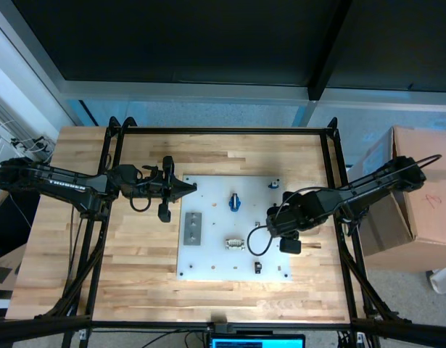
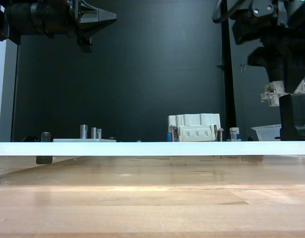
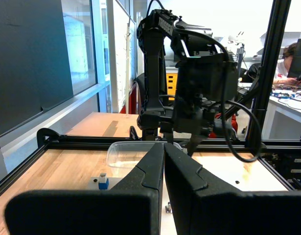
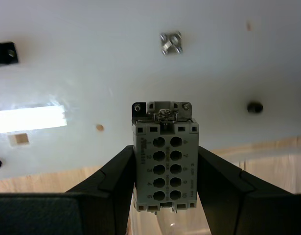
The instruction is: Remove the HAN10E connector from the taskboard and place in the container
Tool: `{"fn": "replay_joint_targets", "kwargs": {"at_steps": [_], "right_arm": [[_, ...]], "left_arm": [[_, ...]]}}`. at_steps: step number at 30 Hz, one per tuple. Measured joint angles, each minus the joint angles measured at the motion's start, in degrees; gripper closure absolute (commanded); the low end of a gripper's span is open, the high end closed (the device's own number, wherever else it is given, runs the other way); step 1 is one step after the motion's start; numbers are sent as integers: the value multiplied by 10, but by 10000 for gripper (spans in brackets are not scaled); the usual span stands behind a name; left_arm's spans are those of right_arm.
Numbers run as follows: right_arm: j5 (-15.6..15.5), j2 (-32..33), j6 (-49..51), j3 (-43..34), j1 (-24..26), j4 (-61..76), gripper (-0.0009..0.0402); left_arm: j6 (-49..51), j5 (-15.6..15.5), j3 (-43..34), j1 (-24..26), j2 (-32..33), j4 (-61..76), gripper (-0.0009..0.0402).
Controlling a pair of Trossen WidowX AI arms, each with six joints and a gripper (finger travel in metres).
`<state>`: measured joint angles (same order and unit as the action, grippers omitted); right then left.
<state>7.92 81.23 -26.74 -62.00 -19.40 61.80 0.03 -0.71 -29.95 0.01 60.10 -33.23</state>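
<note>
HAN10E connector [image 4: 164, 166], grey ten-hole plug, sits clamped in the right gripper [image 4: 165, 152] above the white board's [image 1: 208, 217] 3 o'clock edge. Carry level; release low inside the clear plastic container [image 3: 125, 152]. Left gripper [image 3: 164, 147], closed empty, hovers at 10 o'clock.

connector [image 4: 164, 147] in right end effector [image 4: 165, 166], above taskboard [image 4: 91, 58]

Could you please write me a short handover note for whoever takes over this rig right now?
Left gripper: shut, empty, raised above the left edge of the white task board.
Right gripper: shut on the grey ten-hole HAN10E connector, held clear of the board near its right edge.
Clear plastic container: on the table by the board's right edge.
A beige connector block sits on the board.
Done: connector lifted free.
Left: carry it over the container and release.
</note>
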Motion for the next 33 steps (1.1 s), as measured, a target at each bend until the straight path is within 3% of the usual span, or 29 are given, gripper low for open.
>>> {"fn": "replay_joint_targets", "kwargs": {"at_steps": [10, 19, 33], "right_arm": [[0, -75, -70, 79, 8, 6, 381], [0, -134, -114, 151, 53, 6, 381], [0, -153, -149, 200, 110, 5, 381]], "left_arm": [[0, 0, 0, 0, 0, 0, 393], [0, 0, 0, 0, 0, 0, 393], [0, 0, 0, 0, 0, 0, 393]]}}
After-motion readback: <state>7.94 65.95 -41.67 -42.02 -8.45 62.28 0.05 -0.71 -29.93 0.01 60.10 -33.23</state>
